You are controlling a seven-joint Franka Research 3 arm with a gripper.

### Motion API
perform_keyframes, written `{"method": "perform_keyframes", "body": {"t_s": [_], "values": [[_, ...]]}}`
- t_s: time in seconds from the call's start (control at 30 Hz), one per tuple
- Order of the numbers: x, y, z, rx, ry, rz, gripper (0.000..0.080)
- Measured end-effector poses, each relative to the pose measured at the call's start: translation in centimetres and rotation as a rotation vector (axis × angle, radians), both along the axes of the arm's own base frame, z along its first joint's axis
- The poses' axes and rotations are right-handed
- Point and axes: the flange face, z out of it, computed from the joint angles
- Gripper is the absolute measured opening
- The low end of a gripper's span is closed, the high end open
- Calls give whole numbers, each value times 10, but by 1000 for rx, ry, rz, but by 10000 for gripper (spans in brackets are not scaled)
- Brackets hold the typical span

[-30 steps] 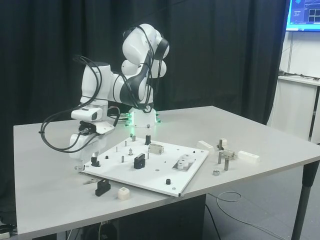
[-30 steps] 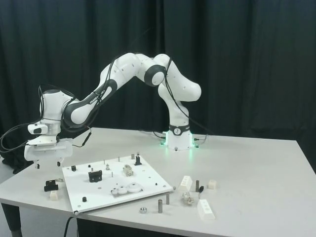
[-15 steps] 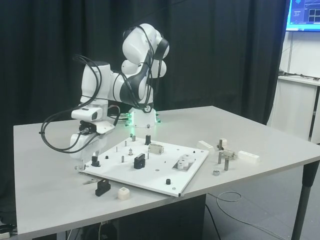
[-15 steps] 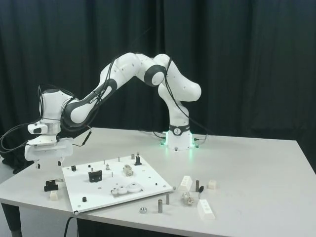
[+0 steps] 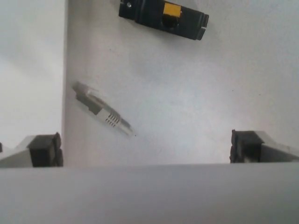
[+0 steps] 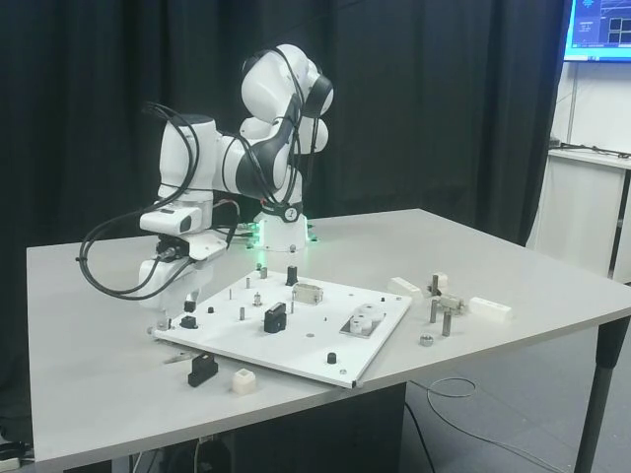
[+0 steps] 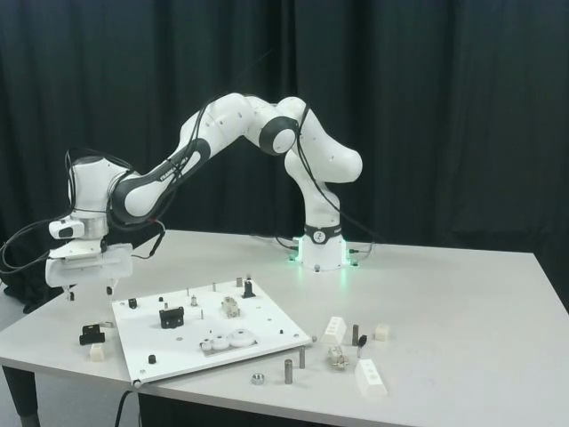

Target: Remove BNC.

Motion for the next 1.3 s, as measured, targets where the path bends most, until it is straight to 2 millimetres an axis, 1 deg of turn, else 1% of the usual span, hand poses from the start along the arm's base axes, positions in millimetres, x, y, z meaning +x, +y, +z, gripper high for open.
{"method": "perform_keyframes", "body": {"t_s": [0.3,0.53,0.8,1.07,1.3], "values": [[-4,0,6,23,4,-122,800],[-9,4,14,70,18,-350,800],[-17,10,27,122,60,-496,800],[-26,19,41,160,118,-593,800],[-33,31,45,180,174,-657,800]]}}
